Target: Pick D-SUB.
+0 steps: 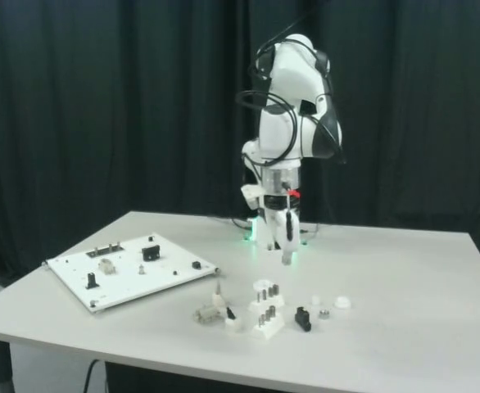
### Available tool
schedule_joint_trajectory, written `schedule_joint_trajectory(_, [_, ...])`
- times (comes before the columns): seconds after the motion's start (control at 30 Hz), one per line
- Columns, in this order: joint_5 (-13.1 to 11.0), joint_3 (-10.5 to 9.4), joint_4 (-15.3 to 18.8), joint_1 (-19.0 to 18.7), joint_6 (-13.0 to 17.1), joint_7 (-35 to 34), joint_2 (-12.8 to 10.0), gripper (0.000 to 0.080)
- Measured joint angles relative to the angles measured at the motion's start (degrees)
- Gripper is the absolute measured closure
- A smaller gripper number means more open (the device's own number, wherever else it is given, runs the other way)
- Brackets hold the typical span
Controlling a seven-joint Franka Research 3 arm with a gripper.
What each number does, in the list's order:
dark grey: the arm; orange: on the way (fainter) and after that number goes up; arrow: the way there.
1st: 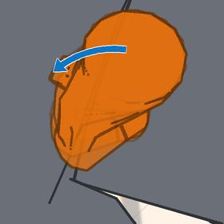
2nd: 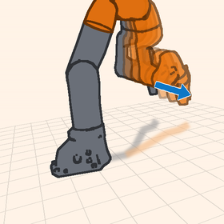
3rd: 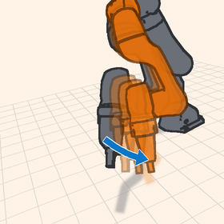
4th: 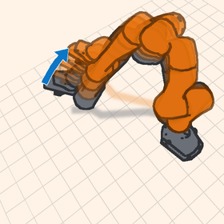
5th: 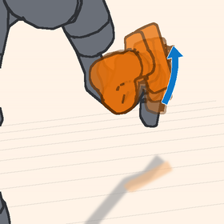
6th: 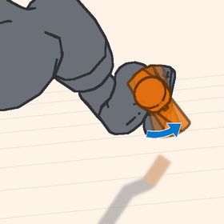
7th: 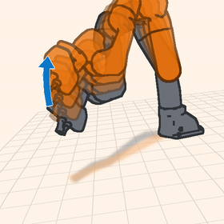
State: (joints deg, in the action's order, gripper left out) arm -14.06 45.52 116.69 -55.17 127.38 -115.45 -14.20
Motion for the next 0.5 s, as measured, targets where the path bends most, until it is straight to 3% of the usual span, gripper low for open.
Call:
schedule_joint_trajectory(0.27, [0.06,0.0,-0.57,-0.71,-0.4,0.08,0.01,0.0003])
schedule_joint_trajectory(0.5, [0.97,-0.02,-0.62,-1.69,-0.41,4.56,-0.02,0.0003])
